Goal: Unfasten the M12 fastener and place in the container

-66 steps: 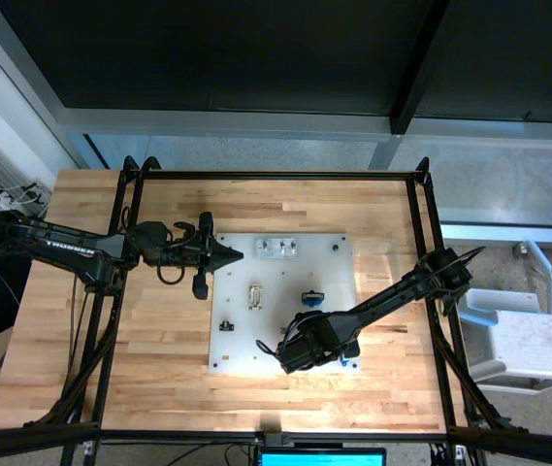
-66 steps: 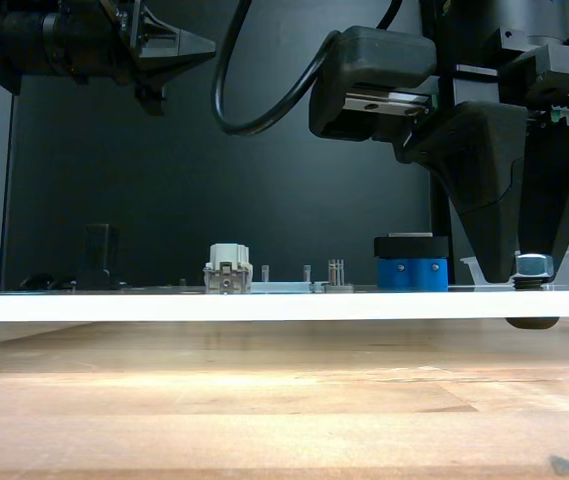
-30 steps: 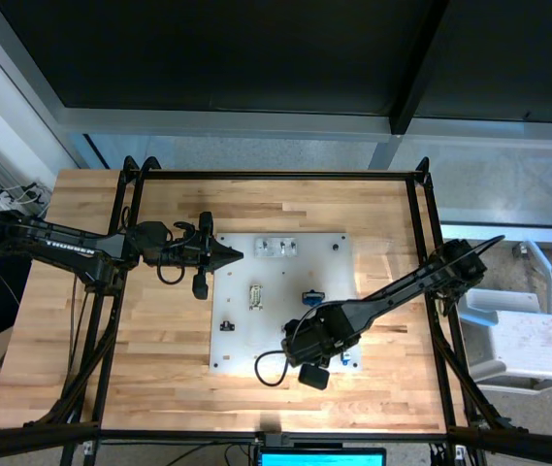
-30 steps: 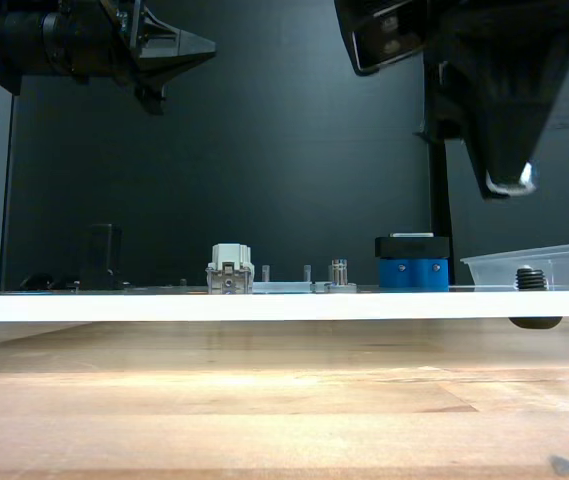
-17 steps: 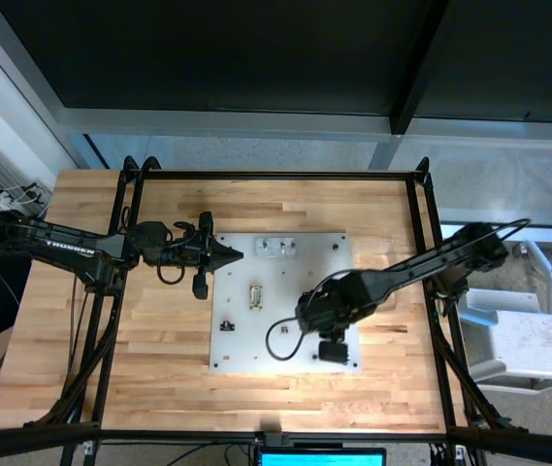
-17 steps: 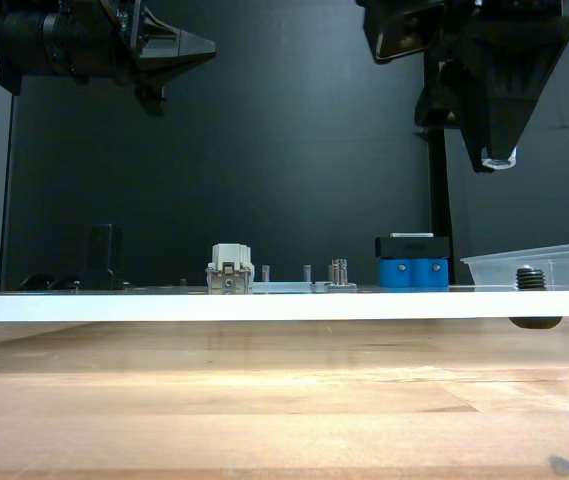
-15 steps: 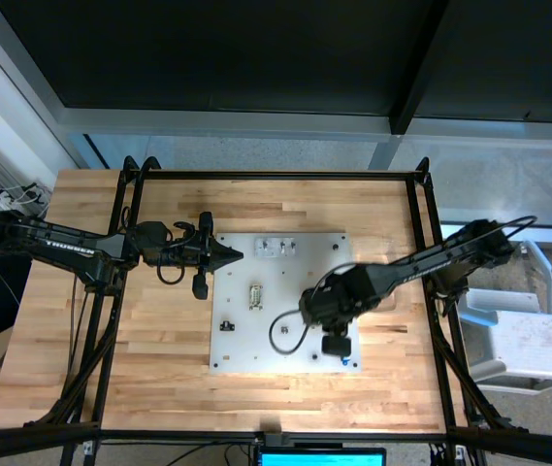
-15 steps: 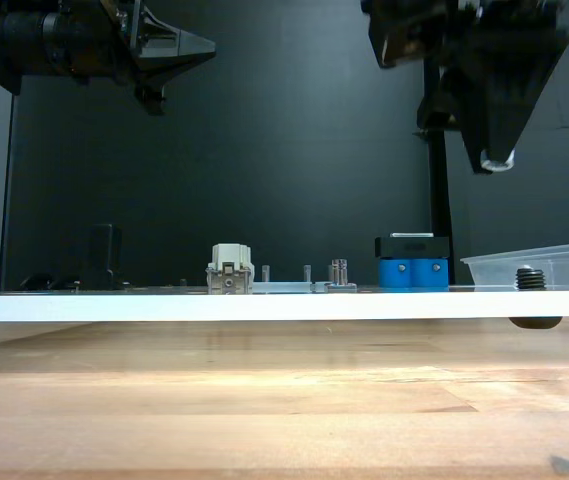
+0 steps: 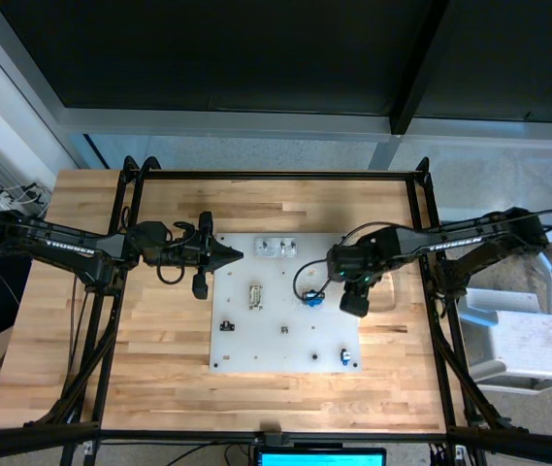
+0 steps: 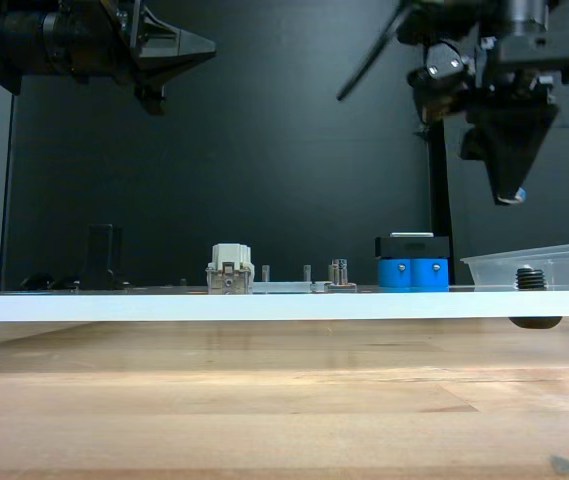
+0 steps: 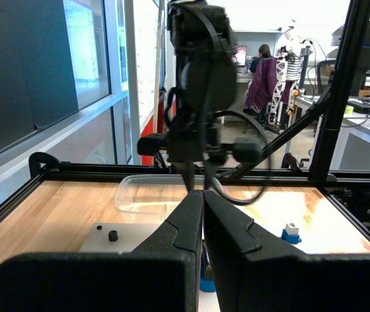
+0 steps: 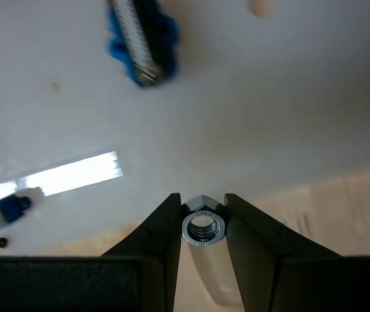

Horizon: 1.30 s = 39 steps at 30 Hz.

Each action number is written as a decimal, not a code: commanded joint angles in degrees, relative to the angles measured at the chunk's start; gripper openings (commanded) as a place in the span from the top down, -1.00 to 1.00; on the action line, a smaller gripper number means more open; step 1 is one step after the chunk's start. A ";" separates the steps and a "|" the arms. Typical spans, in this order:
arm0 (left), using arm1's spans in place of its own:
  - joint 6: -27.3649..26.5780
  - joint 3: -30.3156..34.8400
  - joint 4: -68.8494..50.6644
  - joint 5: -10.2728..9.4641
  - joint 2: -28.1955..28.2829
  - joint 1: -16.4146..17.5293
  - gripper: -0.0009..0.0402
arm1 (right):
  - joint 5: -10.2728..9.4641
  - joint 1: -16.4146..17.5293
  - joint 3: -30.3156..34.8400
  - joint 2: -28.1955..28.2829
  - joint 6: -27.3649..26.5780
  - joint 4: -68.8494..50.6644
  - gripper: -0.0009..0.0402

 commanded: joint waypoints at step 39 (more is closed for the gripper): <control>0.00 0.02 0.00 0.02 0.02 0.02 0.96 | 1.64 -9.42 -18.14 -13.18 -2.97 0.17 -0.16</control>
